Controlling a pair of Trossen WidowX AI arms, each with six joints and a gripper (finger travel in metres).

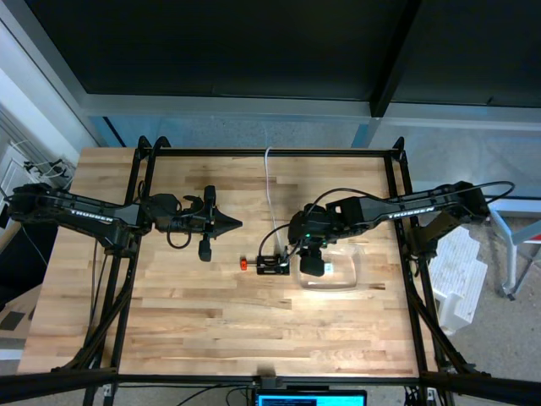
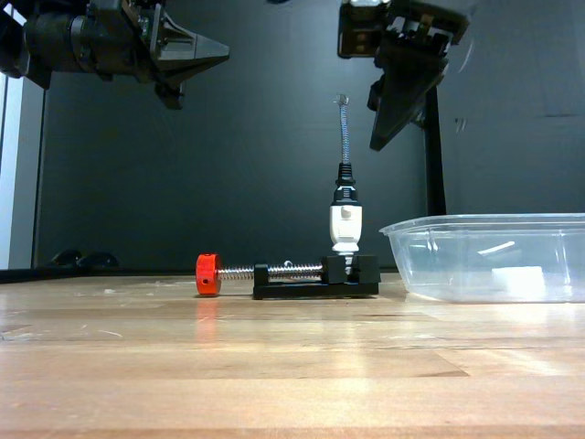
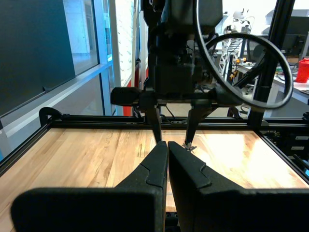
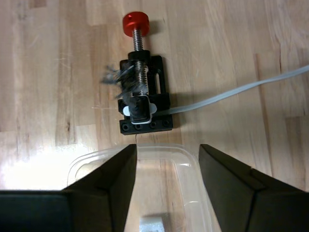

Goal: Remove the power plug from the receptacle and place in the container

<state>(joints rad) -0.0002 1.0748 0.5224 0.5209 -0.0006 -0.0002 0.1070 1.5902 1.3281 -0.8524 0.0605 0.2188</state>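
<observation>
The receptacle [image 1: 270, 265] is a black block with a red knob [image 2: 207, 274], lying on the wood just left of the container [image 2: 484, 261]. The black power plug [image 2: 344, 187] stands upright in its white socket face [image 2: 345, 225], with a short braided tail rising above it. My right gripper [image 4: 167, 150] hangs open and empty in the air, above the container's rim [image 4: 145, 151] nearest the receptacle [image 4: 145, 96] and apart from the plug [image 4: 139, 107]. My left gripper [image 1: 237, 224] is shut, holds nothing, and hovers high to the left of the receptacle.
A long white cable [image 1: 269, 182] runs from the receptacle toward the table's far edge. A small white square piece [image 2: 518, 279] lies inside the container. Black frame rails [image 1: 270, 152] border the table's back and sides.
</observation>
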